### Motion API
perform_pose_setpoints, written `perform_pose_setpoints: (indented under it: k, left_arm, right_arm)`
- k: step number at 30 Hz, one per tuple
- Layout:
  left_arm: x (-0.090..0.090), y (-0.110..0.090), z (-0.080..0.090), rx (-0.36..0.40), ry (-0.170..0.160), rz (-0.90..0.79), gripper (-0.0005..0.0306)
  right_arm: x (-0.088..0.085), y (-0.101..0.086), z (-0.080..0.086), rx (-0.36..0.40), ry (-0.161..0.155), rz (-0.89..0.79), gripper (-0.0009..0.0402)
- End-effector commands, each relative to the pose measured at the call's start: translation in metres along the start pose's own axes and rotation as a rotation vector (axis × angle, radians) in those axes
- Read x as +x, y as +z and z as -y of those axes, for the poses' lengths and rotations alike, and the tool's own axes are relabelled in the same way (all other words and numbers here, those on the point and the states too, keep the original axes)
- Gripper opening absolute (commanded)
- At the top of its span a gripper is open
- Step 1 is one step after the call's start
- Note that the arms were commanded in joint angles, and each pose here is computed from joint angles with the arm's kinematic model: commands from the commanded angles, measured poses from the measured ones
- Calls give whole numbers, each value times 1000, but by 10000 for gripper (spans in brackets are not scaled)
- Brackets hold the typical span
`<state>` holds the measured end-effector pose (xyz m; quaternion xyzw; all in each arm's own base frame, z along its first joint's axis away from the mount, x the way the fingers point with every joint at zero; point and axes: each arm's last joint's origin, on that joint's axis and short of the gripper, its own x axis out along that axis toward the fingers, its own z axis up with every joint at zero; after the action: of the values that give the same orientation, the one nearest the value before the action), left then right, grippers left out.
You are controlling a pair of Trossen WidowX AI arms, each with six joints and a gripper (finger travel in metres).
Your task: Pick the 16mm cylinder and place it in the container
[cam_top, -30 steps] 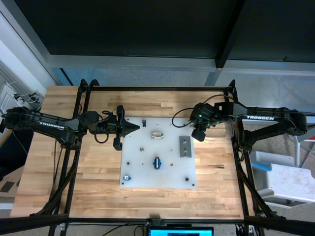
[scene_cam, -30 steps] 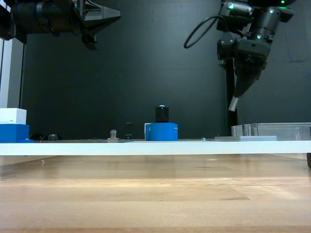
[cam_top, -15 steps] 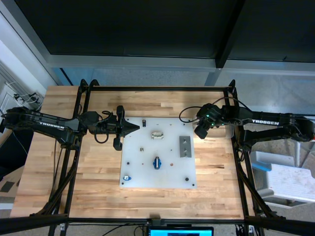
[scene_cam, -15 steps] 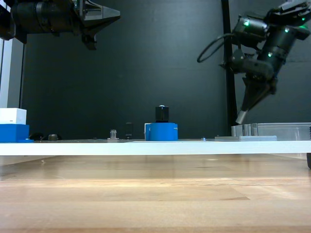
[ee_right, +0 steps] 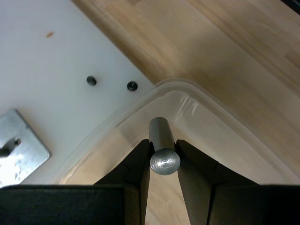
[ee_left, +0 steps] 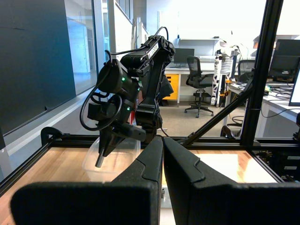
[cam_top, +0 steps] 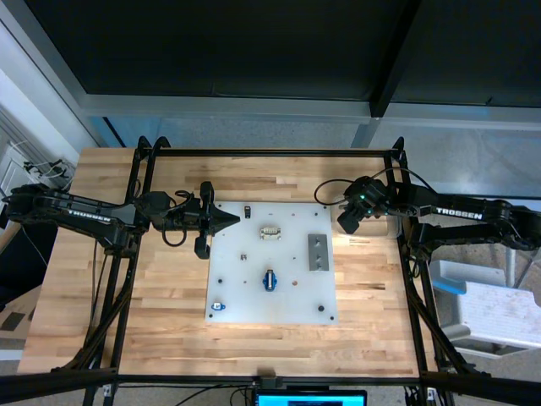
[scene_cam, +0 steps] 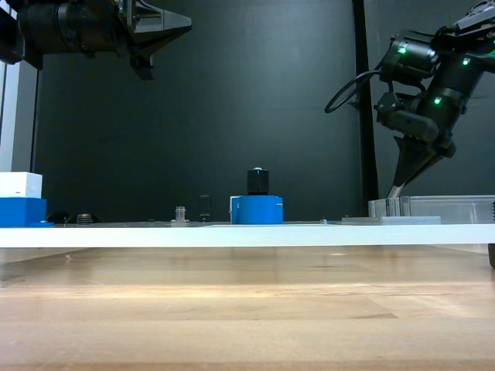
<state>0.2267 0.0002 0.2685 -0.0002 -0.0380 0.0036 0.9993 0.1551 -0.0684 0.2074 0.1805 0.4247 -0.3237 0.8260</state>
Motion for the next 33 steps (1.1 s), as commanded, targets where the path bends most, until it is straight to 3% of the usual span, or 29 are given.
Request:
perform_pose_setpoints:
  k: [1,10,18,23,33]
  left_arm:
    - [0,0,0,0,0,0,0]
    - [0,0,0,0,0,0,0]
    - [0,0,0,0,0,0,0]
    - [0,0,0,0,0,0,0]
    - [0,0,0,0,0,0,0]
  right_arm:
    - [2,0,3,22,-9,2,16]
    - [10,-8,7,87,-23,-13,16]
    - [16,-15,8,91,-29,-17,16]
    - [18,-16,9,97,-63,-8,19]
    - [18,-16,10,115,-74,-2,92]
